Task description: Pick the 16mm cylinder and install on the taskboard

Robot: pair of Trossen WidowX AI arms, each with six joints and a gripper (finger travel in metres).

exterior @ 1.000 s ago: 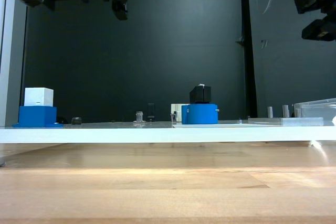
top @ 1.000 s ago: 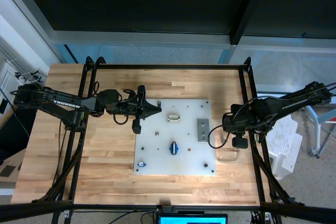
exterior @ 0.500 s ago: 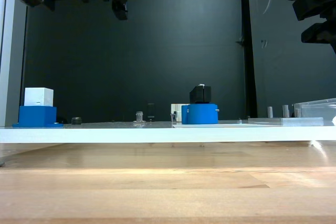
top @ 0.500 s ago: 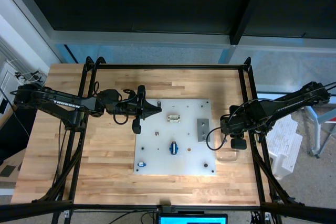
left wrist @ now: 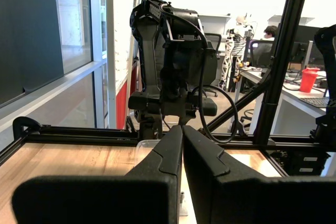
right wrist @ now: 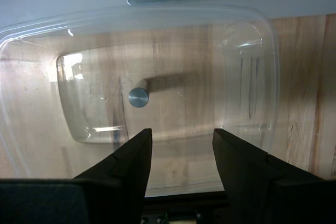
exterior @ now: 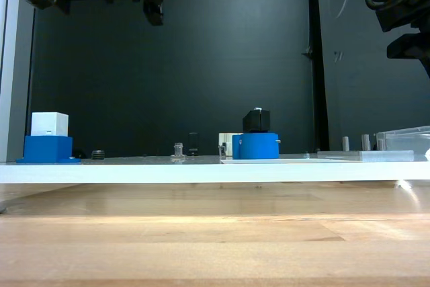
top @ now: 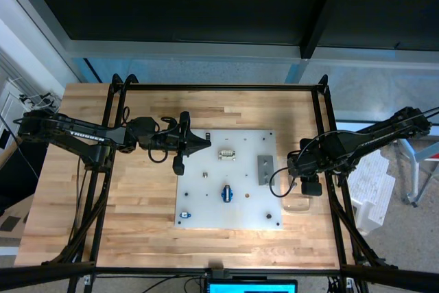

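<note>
The job has barely begun: the cylinder point(right wrist: 138, 97), a small round silver peg, has not been picked up and nothing of it is on the board point(top: 206, 204) yet. It stands on end inside a clear plastic tray point(right wrist: 265, 45) that rests on the wooden bench point(top: 123, 211) just beside the board's right edge, near the grey block point(top: 265, 169). As far as the right wrist camera shows, the peg is the tray's only content; the rest of the tray is bare plastic with the wood grain showing through. The right hand point(right wrist: 182, 132) hovers over the tray with its fingers spread wide and holding nothing, and the low camera shows it well above the bench. The peg sits in line with one finger, not centred in the gap, so I judge the hand needs a small sideways correction before it lowers. The left hand point(left wrist: 182, 128) is parked in the air over the board's far left edge, its fingers pressed together and empty. The white board carries a beige connector point(top: 226, 154), a blue connector point(top: 226, 193) and several small holes; which hole is meant for the peg I cannot tell. What is left is nearly everything: lower, pinch the peg, lift it out of the tray, carry it across, and seat it in the board.
</note>
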